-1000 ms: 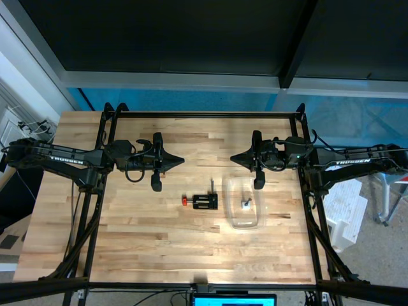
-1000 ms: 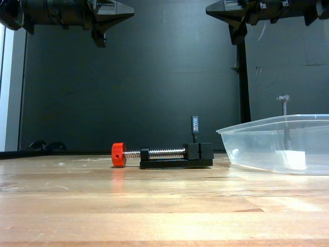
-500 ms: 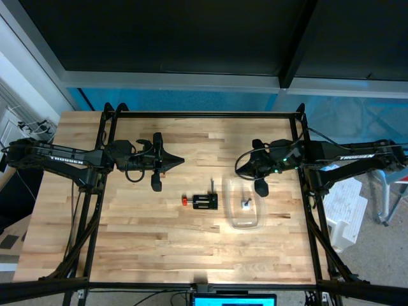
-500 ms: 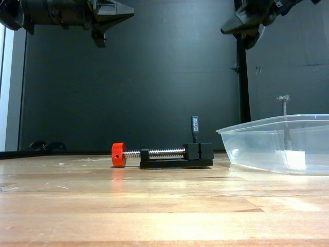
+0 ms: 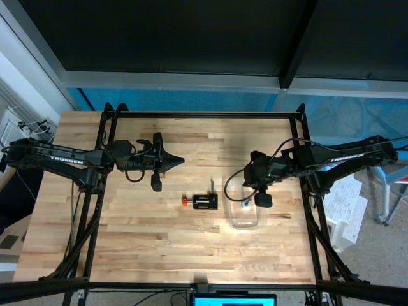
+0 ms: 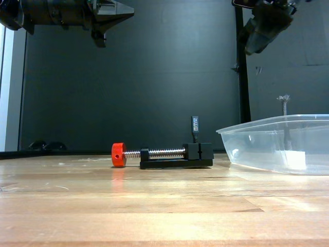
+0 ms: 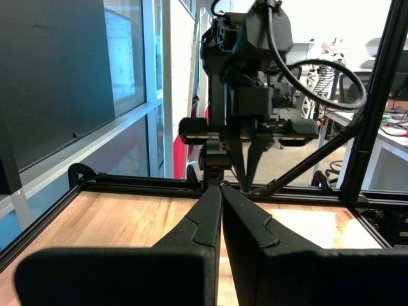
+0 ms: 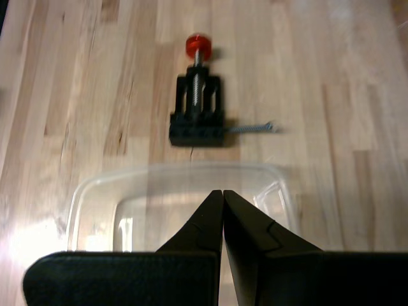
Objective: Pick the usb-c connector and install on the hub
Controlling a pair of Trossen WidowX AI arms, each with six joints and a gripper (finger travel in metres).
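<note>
The hub (image 5: 201, 201) is a small black block with an orange-red end, lying on the table left of the tray; it also shows in the low view (image 6: 175, 153) and the right wrist view (image 8: 197, 118). The usb-c connector (image 5: 246, 204) is a tiny dark-grey piece inside the clear tray. My right gripper (image 5: 245, 182) hangs tilted downward above the tray's far end, shut and holding nothing (image 8: 222, 192). My left gripper (image 5: 182, 160) is parked high at the far left, shut (image 7: 221, 186). In the right wrist view the fingers hide the connector.
The clear plastic tray (image 5: 231, 218) stands right of the hub, with a tiny white square piece (image 6: 295, 158) inside. A thin pin (image 8: 252, 127) sticks out of the hub. A black frame (image 5: 204, 115) borders the table.
My right gripper has swung toward the near side and tipped its nose downward over the tray. The left arm, hub and tray have not moved.
</note>
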